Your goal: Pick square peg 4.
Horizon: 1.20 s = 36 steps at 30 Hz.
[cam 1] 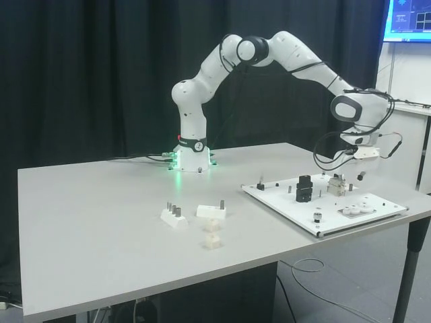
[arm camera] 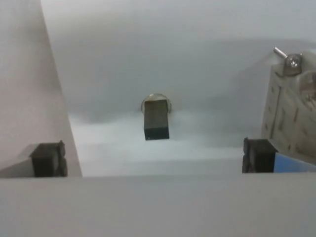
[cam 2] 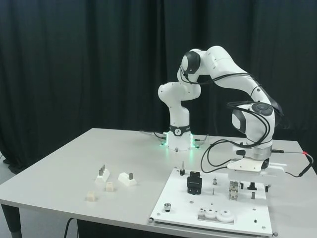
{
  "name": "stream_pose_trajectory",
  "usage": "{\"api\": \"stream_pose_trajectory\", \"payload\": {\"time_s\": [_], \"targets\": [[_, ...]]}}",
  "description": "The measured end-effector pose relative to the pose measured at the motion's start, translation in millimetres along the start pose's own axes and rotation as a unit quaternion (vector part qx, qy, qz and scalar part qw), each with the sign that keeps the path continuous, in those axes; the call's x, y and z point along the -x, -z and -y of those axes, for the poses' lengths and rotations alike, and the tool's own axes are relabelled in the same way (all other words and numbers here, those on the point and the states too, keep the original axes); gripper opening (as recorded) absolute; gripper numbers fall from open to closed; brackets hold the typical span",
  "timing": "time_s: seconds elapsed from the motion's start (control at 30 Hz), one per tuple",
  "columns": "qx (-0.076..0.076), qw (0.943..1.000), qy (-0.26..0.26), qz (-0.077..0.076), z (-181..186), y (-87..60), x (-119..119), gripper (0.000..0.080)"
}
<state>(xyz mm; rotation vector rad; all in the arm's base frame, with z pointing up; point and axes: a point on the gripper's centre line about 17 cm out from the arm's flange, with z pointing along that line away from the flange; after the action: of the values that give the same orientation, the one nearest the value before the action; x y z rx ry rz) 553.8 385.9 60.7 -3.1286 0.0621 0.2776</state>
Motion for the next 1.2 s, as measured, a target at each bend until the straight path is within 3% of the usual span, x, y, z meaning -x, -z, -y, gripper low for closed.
{"api": "stream_pose_trajectory", "payload": {"time_s": [0.03, 1.2], "targets": [[0.000, 1.0000, 0.000, 0.000, 0, 1.0, 1, 0.0791], [-0.008, 0.9999, 0.001, -0.007, 28, 31.5, 20, 0.0800]]}}
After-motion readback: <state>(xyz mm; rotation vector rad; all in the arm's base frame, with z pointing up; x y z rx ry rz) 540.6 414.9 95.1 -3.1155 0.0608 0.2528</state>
